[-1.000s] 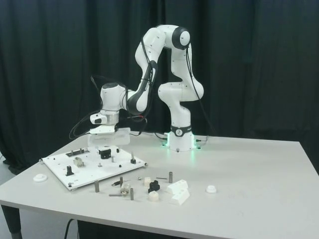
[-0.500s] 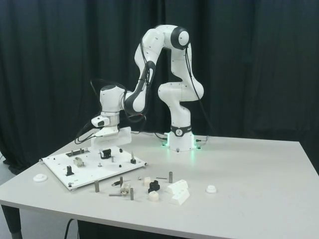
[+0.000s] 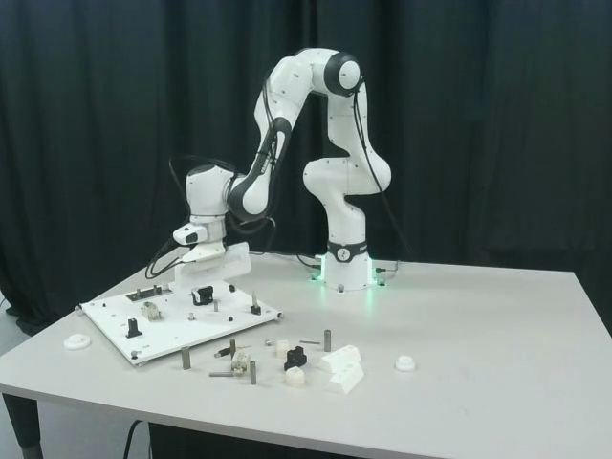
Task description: Remove square peg 2.
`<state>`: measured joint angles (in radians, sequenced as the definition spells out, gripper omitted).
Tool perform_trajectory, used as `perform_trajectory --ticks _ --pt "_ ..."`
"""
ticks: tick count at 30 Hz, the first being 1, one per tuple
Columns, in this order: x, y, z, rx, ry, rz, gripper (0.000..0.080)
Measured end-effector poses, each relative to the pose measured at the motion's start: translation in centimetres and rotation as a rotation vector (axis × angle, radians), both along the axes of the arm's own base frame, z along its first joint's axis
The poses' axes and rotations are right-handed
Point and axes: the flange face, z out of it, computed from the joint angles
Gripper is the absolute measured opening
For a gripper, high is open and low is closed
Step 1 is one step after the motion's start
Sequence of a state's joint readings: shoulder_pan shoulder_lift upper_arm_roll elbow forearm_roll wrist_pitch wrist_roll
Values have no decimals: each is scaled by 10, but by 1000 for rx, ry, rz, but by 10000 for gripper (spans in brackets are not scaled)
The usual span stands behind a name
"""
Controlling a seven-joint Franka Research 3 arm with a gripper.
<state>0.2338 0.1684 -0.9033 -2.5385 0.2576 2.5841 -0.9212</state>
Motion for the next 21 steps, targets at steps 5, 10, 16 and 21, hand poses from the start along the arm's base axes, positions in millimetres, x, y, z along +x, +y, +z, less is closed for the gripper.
perform_trajectory --ticks 5,10,16,21 --pt "-3 -2 -3 11 -7 0 800" --pt "-5 -2 -7 21 -11 2 800" --pt "-8 -3 -13 29 -15 -15 800" --pt "-10 -4 -18 33 -25 -32 800"
